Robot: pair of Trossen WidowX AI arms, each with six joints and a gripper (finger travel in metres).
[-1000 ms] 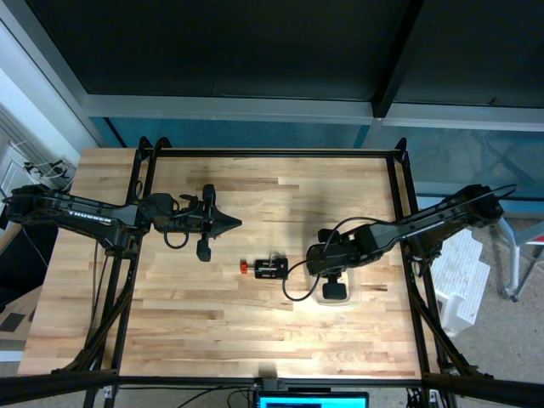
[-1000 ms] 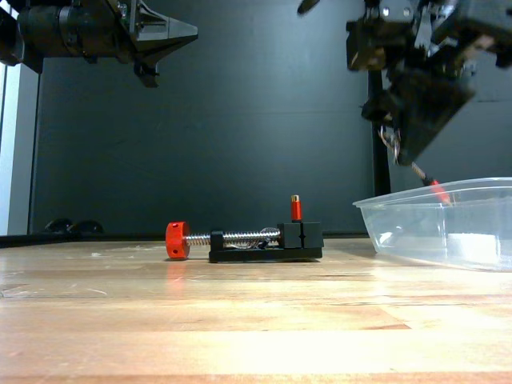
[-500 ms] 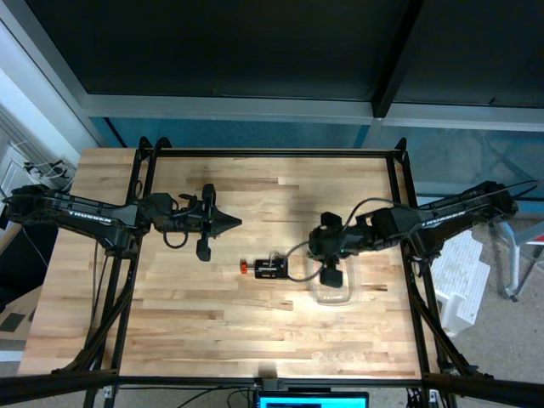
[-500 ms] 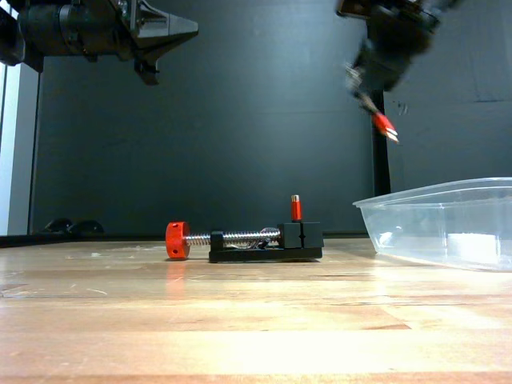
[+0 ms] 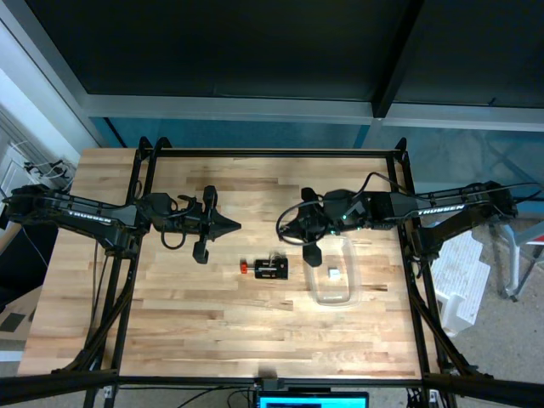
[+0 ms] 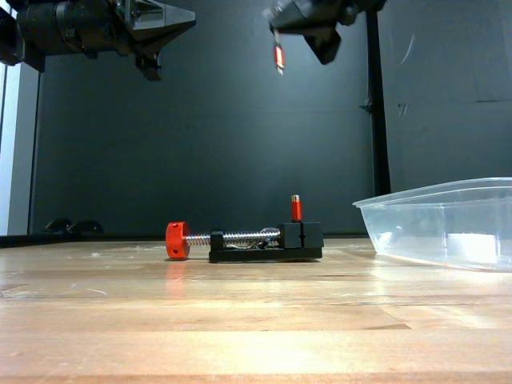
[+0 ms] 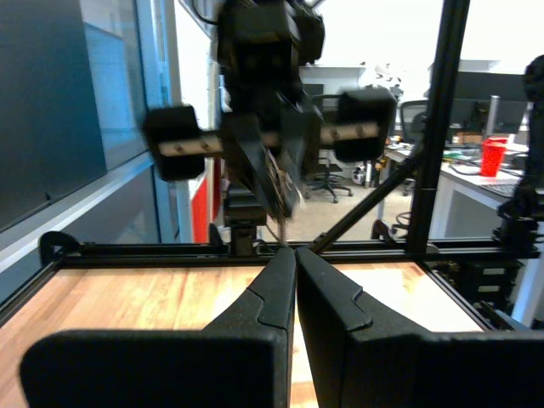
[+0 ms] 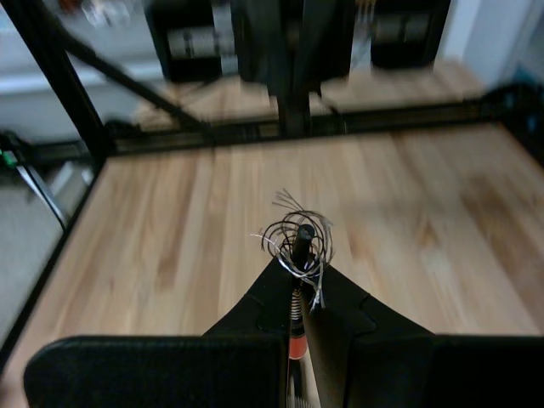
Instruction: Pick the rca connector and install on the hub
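Right gripper point(image 8: 299, 274) of mine pinches the one rca connector point(image 8: 300, 238), its fine wires curling at my fingertips, high over the table point(image 5: 212, 323). One hub point(image 6: 264, 238) lies well below it on the wood. One clear tray point(image 6: 432, 216) beside the hub holds one whitish piece point(image 5: 335, 273). My left gripper point(image 7: 295, 252) hangs well apart, fingers pressed together.

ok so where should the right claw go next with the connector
Probably lower it toward the hub, lining up over its upright red post. The right claw grips the rca connector high above the table, slightly left of that post in the low view. The left claw hangs parked, shut, at the left.
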